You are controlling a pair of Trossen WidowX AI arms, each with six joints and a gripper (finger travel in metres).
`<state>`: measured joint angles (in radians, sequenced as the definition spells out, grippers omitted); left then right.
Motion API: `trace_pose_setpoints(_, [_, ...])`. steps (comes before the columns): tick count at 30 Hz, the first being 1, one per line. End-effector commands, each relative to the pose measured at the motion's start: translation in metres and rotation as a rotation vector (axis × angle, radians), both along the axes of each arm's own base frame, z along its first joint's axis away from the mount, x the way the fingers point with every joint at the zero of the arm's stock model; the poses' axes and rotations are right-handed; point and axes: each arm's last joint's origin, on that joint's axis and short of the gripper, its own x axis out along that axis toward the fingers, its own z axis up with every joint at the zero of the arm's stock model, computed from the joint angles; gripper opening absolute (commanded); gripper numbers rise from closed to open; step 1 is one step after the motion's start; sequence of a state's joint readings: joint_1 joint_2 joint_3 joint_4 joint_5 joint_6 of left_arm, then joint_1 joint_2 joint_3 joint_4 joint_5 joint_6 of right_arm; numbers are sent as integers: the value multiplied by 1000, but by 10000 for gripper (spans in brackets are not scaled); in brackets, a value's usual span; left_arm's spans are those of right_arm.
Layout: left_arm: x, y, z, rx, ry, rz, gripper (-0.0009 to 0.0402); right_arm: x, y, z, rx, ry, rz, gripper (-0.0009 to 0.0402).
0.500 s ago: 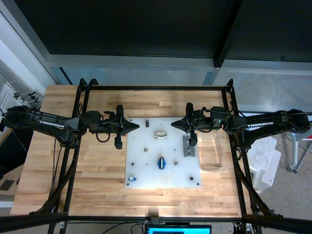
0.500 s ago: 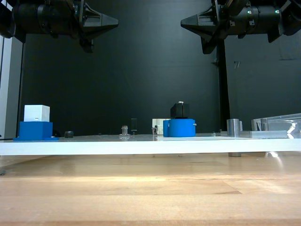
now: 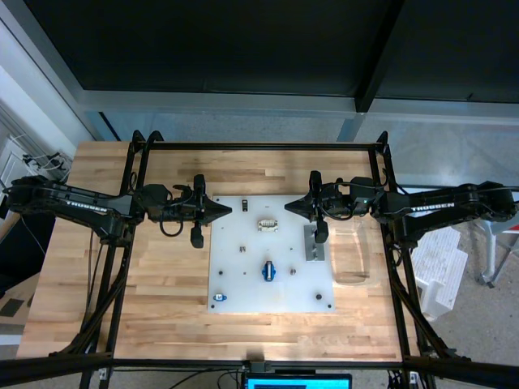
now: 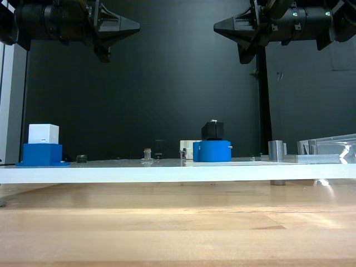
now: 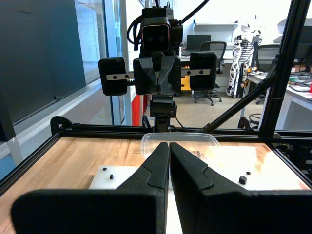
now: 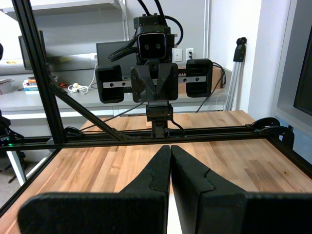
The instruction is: Remove the 16mm cylinder and place in the container
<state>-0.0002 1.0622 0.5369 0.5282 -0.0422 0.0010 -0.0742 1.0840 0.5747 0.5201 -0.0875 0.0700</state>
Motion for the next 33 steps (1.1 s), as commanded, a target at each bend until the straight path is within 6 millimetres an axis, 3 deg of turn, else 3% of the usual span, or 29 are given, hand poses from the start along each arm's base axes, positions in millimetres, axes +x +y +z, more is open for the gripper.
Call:
trace_pose_setpoints(1, [0,0,0,0,0,0,0,0,0,0,0,0,0,0])
trace_pose_setpoints(12, [0,0,0,0,0,0,0,1,1,0,7,27,6,0])
trace_pose_setpoints(20, [0,0,0,0,0,0,0,4,9,6,18,314,40,0])
trace_pose_setpoints(27, [0,0,0,0,0,0,0,2,27,15,-11,531,43,0])
trace_pose_setpoints(33, [0,0,0,0,0,0,0,11,45,19,-29,713,85,0])
